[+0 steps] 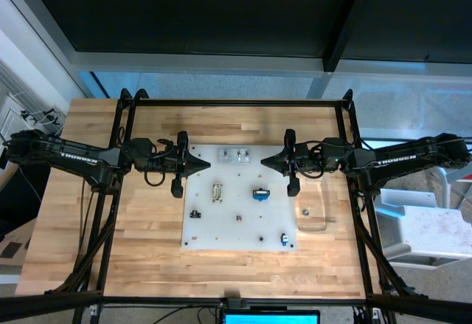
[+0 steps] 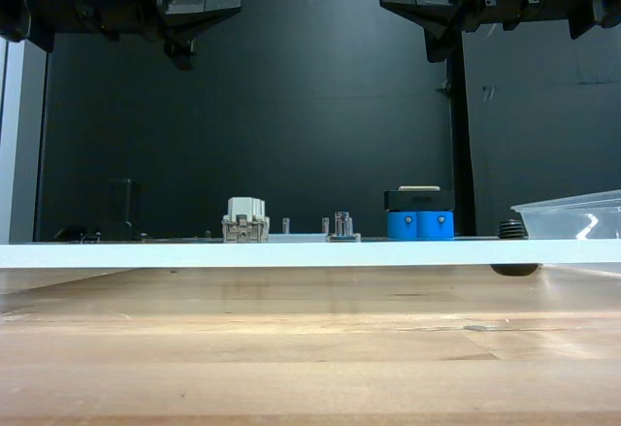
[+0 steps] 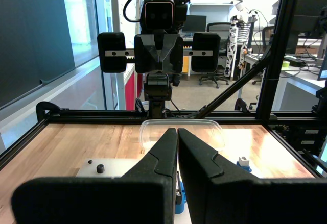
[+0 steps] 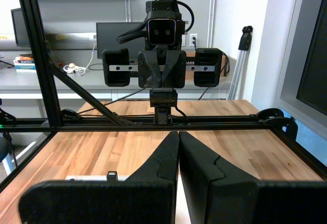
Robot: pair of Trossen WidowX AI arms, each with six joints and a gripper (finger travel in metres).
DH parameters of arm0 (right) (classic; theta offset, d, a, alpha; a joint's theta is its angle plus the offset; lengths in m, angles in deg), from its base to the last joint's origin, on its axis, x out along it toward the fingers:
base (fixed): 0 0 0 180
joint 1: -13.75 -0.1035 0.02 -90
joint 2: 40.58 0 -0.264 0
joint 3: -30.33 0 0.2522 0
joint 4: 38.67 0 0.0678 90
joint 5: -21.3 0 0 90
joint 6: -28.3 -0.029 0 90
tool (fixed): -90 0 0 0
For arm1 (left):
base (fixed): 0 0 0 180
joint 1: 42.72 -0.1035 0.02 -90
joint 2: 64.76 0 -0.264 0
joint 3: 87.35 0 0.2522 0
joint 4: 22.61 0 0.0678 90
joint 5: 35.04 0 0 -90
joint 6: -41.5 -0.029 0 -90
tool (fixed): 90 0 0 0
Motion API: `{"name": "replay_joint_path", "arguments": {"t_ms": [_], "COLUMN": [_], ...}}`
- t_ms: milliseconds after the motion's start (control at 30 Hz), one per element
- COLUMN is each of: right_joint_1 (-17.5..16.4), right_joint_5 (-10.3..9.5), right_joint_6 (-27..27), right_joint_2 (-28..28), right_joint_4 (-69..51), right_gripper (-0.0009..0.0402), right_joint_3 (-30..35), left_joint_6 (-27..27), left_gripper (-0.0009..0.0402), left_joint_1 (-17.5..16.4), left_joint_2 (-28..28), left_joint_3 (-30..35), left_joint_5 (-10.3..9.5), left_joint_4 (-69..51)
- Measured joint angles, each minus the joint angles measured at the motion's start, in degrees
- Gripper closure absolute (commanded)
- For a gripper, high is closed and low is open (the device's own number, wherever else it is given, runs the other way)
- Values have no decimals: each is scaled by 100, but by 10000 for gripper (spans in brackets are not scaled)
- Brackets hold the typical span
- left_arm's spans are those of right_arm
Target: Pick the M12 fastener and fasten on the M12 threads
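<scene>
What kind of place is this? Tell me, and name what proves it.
Probably a robotics lab: a wooden table inside a black frame, with a monitor on a desk behind. The left claw and right claw hang shut above the far part of the white board, facing each other.

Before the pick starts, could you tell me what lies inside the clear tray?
The clear tray holds one small silver nut; nothing covers it. Left jaws and right jaws, shut, hang above the board.

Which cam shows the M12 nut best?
High view: the nut lies in the clear tray, right of the board. Low and wrist views don't show it. Left gripper and right gripper hover shut over the board's far part.
</scene>
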State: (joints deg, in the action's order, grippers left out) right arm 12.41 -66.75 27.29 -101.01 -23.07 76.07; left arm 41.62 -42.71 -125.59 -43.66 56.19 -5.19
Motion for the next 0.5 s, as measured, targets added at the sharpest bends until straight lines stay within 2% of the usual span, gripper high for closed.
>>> {"name": "replay_joint_path", "arguments": {"t_ms": [500], "right_joint_1": [-2], "right_joint_5": [-2], "right_joint_6": [0], "right_joint_2": [-4], "right_joint_4": [-20], "right_gripper": [393], "right_joint_3": [0], "left_joint_6": [0], "left_gripper": [393], "left_joint_1": [0], "left_joint_2": [-2], "left_joint_3": [2], "left_joint_5": [0], "left_joint_4": [-2]}}
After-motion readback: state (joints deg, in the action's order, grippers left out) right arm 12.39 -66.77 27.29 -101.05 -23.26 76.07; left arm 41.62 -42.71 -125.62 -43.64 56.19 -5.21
